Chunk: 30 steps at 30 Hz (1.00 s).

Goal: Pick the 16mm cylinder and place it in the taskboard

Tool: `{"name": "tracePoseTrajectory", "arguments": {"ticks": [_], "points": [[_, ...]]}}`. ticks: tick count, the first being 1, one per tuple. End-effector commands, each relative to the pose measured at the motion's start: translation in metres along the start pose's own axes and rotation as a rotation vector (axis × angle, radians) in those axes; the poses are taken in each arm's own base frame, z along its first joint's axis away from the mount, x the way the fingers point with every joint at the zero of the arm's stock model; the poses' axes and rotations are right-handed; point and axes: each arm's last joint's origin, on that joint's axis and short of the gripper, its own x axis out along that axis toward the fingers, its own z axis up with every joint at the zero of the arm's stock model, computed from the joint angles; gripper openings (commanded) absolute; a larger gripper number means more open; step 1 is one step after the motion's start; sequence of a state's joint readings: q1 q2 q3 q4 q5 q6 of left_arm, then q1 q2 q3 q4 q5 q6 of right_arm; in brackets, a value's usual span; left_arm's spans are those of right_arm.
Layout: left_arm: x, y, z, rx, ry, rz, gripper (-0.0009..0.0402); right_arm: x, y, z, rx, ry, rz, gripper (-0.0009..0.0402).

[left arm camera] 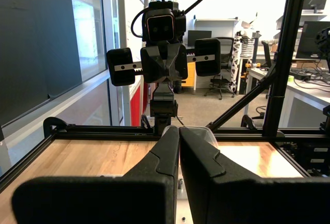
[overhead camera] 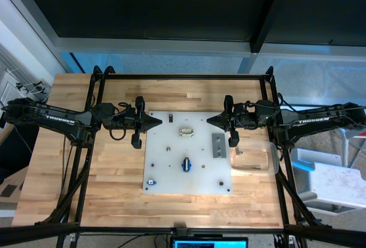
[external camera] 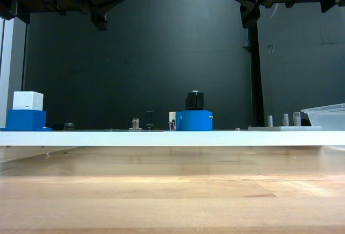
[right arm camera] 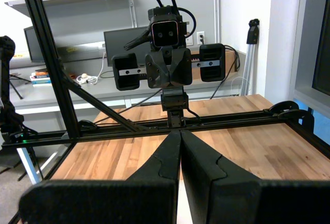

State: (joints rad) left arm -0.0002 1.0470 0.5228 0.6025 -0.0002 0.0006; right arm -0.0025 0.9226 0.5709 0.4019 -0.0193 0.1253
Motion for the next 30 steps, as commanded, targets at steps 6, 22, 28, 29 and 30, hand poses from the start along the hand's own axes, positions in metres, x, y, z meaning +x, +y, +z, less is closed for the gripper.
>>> {"name": "tracePoseTrajectory", "arguments": {"ticks": [6,22,28,29,30], "points": [[0.000,0.000,0.000,0.000,0.000,0.000,0.0000,0.000,0.000,0.000,-0.002,-0.001,0.001,0.0000],[0.000,0.000,0.000,0.000,0.000,0.000,0.0000,0.001,0.002,0.009,-0.033,-0.027,0.010,0.0000],[0.000,0.000,0.000,0.000,0.000,0.000,0.0000,0.002,0.003,0.012,-0.033,0.015,0.012,0.0000],[0.000,0.000,0.000,0.000,0.000,0.000,0.0000,0.002,0.003,0.013,-0.034,0.045,0.009,0.0000],[0.000,0.000,0.000,0.000,0.000,0.000,0.0000,0.002,0.003,0.015,-0.036,0.074,0.006,0.0000]]}}
